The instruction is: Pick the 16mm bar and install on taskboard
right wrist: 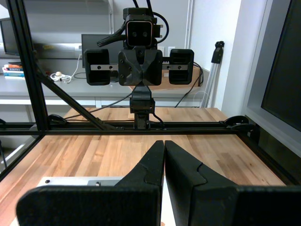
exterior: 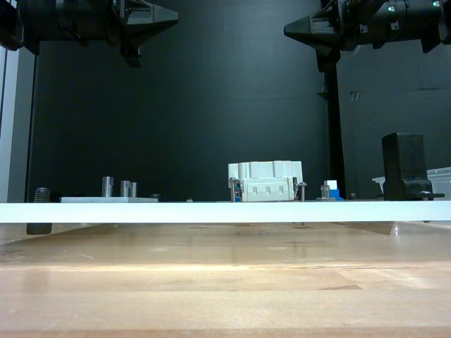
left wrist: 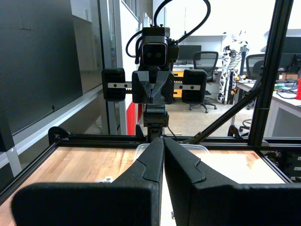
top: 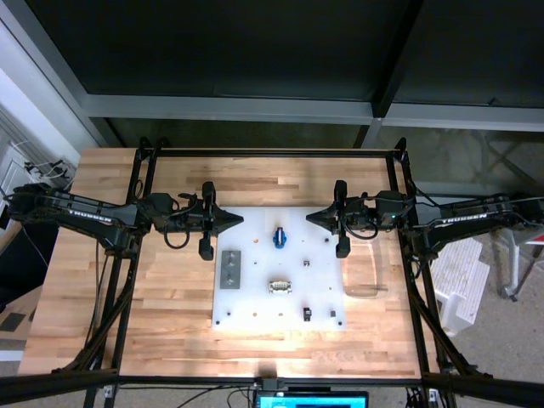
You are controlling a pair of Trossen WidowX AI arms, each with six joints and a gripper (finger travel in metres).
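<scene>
The left end effector (top: pixel 239 219) has its fingers pressed together into a single point and holds nothing. It hangs well above the left edge of the white taskboard (top: pixel 255 306), aimed inward. The right end effector (top: pixel 309 217) is likewise pinched closed and empty. It is high over the board's right edge, its tip facing the left one across a gap. Both arms reach in from the table's sides with forearms roughly level.

On the board, a grey plate (top: pixel 231 268) carries short metal posts (exterior: pixel 107 186) standing upright. One of them may be the 16mm bar, but I cannot tell which; neither end effector holds it. Near the middle sit a blue part (top: pixel 280 237) and a pale connector block (top: pixel 280 287). A black block (top: pixel 308 314) stands toward the near right corner. A clear container (top: pixel 365 293) lies just beside the board's right edge.

The table (top: pixel 170 340) is light wood planks inside a black frame (top: pixel 272 153), with dark panels beyond.
</scene>
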